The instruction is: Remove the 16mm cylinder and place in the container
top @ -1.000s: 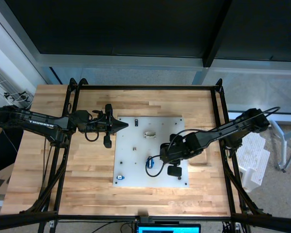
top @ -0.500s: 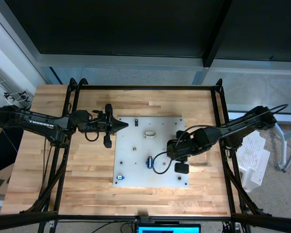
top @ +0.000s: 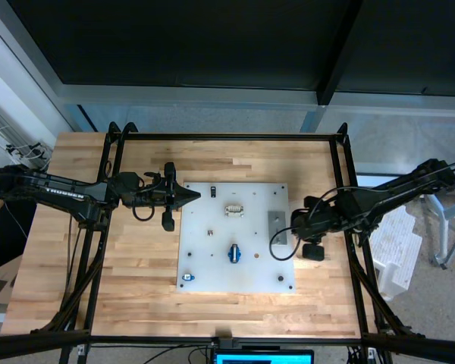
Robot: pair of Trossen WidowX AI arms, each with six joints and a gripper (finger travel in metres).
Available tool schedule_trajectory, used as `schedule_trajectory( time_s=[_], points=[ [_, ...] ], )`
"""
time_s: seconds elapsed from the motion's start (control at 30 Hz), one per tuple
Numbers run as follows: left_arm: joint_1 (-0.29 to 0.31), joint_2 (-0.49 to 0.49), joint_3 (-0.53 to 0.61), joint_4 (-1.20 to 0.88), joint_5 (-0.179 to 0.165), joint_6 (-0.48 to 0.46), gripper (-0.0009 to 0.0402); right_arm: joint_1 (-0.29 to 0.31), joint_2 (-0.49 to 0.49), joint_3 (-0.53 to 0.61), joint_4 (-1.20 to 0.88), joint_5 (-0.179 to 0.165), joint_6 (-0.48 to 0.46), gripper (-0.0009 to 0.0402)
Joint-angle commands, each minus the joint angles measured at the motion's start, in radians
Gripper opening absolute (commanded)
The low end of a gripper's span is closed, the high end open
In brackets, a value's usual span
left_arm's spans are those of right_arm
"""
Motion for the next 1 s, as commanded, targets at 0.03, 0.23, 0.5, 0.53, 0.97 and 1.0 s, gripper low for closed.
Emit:
schedule_trajectory(
  time_s=[0.03,0.23,0.5,0.53,0.97,1.0],
  points=[
    [0.000,0.000,0.000,0.000,0.000,0.000,0.0000,0.000,-0.056,-0.063,-0.011,0.000,0.021,0.0034],
    [0.000,0.000,0.000,0.000,0.000,0.000,0.0000,0.000,-0.104,-0.141,-0.009,0.001,0.066,0.0035],
    [0.000,0.000,0.000,0.000,0.000,0.000,0.0000,0.000,-0.101,-0.157,-0.007,0.025,0.089,0.0102],
    [0.000,0.000,0.000,0.000,0.000,0.000,0.0000,0.000,-0.101,-0.157,-0.007,0.025,0.091,0.0114],
    [0.000,0.000,0.000,0.000,0.000,0.000,0.0000,-0.003,-0.102,-0.141,0.006,0.079,0.090,0.0199],
    [0.000,0.000,0.000,0.000,0.000,0.000,0.0000,-0.006,-0.102,-0.135,0.012,0.084,0.079,0.0199]
  ],
)
